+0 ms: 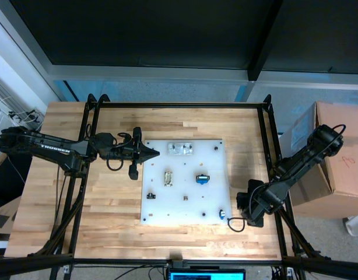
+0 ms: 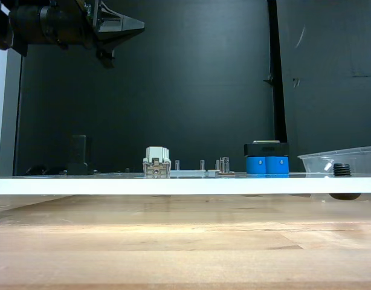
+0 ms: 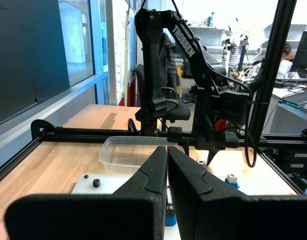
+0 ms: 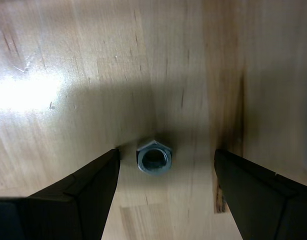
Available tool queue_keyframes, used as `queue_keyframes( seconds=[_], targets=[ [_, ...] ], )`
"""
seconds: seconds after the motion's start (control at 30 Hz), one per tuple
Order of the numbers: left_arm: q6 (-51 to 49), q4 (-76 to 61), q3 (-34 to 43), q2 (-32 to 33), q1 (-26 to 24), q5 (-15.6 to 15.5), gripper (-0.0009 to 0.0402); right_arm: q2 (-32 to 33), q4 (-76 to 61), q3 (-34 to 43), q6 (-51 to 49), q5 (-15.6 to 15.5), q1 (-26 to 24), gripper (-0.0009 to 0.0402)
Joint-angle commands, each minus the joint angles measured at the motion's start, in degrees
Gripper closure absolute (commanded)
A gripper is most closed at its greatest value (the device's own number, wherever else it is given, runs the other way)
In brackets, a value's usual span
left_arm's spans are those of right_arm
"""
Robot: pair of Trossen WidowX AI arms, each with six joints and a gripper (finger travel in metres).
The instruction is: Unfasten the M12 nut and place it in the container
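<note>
Black fingers (image 4: 88,190) of the right claw (image 4: 166,154) frame the nearest sight: they stand wide apart, pointing down at bare wood. Between them lies the small silver nut (image 4: 154,157) – flat on the grain, hole upward, touching neither finger and held by nothing. From above, this claw (image 1: 252,217) hangs low over the worktop (image 1: 109,233), just off the near right corner of the white board (image 1: 167,204), and hides the nut beneath it.

Along the table at board height, the black ribbed stud (image 2: 342,170) stands bare, its ribs showing, in front of the clear tray (image 2: 361,156). A blue block (image 2: 267,164) sits on the board to the stud's left.

Over the board's left edge hovers the left claw (image 1: 154,153), well above the surface and aimed across toward the right arm. Its own camera shows its fingers (image 3: 148,175) drawn together to a thin slit – nothing between them – with the clear tray (image 3: 123,152) beyond.
</note>
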Motion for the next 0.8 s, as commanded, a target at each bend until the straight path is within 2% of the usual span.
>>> queue_keyframes(
  seconds=[0.03, 0.2, 0.53, 0.67, 0.7, 0.8],
  targets=[
    [0.00, 0.02, 0.02, 0.00, 0.00, 0.02, 0.0393, 1.03, 0.55, -0.04, -0.35, 0.04, 0.09, 0.0135],
    [0.00, 0.02, 0.02, 0.00, 0.00, 0.02, 0.0393, 0.92, 0.50, -0.11, -1.18, -0.04, 0.09, 0.0182],
    [0.00, 0.02, 0.02, 0.00, 0.00, 0.02, 0.0393, 0.09, 1.01, 0.15, -1.18, -0.22, 0.09, 0.0334],
    [0.00, 0.02, 0.02, 0.00, 0.00, 0.02, 0.0393, -1.05, 0.61, 0.68, -1.31, -1.60, 0.09, 0.0386],
    [0.00, 0.02, 0.02, 0.00, 0.02, 0.02, 0.0393, -1.33, 0.04, 0.96, -1.42, -1.75, 0.07, 0.0396],
    [0.00, 0.02, 0.02, 0.00, 0.00, 0.02, 0.0393, -2.29, -1.53, 2.21, -1.44, -1.75, 0.07, 0.0385]
  ],
)
